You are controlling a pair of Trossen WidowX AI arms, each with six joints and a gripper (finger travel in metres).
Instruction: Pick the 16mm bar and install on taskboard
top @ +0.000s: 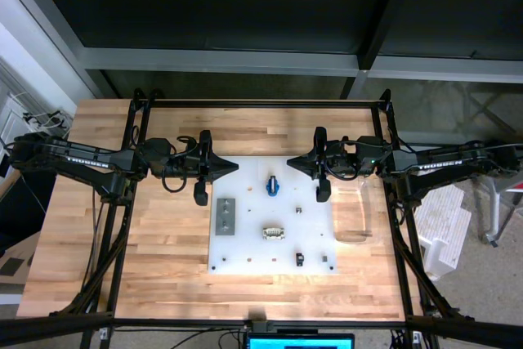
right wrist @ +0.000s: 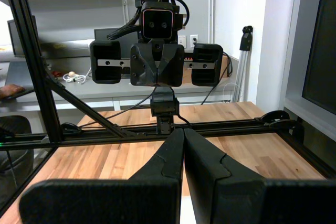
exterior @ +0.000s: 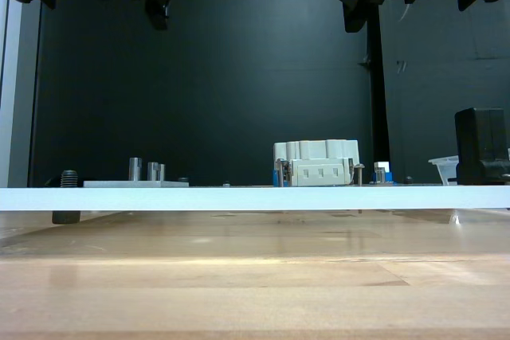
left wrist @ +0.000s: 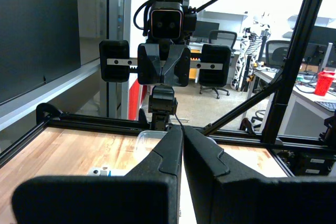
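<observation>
Taskboard (top: 245, 261) lies nearest in high view; left gripper (top: 235, 167) and right gripper (top: 290, 163) hang above its far edge, facing each other. Low view: both cut off at top. Wrist views: each jaw pair pressed together. 16mm bar: cannot be located in all 4 views.

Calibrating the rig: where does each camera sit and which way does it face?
High: above near edge, looking down on board; both arms, left gripper and right gripper over its far part.
Low: table height, near edge, level along board; both grippers high overhead.
Left wrist: along shut left gripper toward right arm.
Right wrist: along shut right gripper toward left arm.
Shared: high and low show the white connector. Bar: cannot tell where.
</observation>
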